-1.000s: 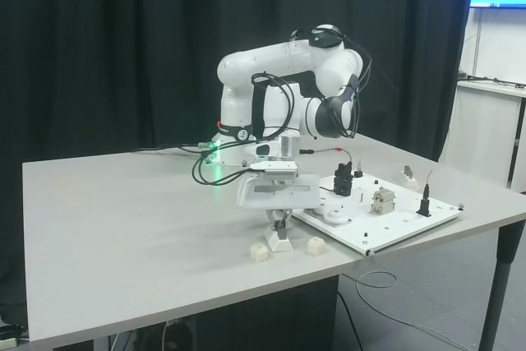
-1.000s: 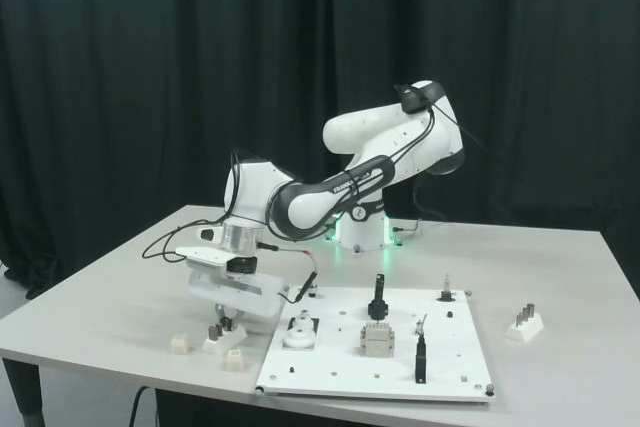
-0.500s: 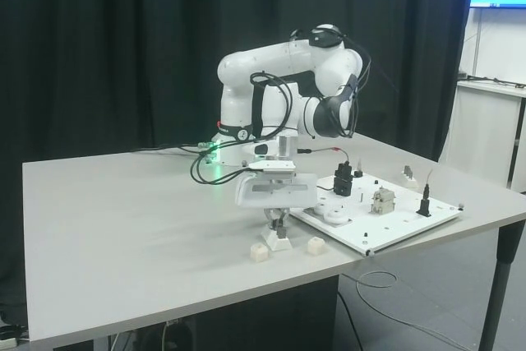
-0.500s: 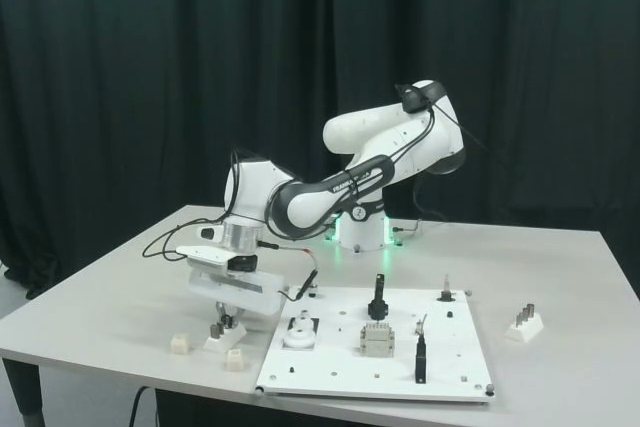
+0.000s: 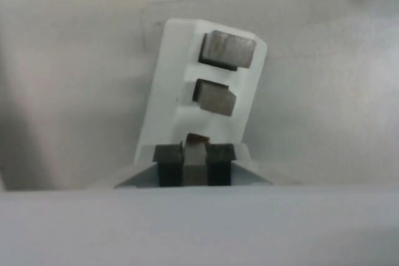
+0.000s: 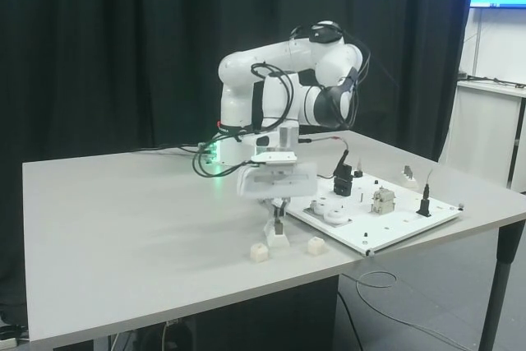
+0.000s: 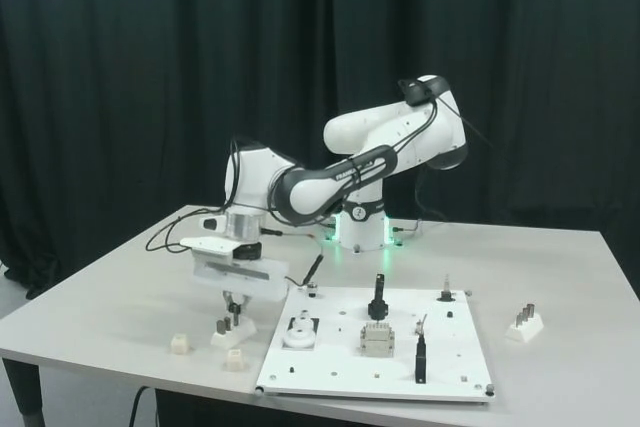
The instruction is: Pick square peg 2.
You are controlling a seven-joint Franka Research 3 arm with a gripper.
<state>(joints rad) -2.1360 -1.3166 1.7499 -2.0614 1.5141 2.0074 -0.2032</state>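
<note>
the pincer (image 5: 194, 164) was clamped on a peg (image 5: 196, 151), lifted above the holder (image 5: 168, 91); pick looked nearly done.

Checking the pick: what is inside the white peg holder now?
Two square pegs stand in the white peg holder. The gripper holds a third peg, hiding the slot beneath.

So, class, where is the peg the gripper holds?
In the wrist view, the peg sits between the fingertips of the gripper, lifted above the white holder with two pegs left.
</note>
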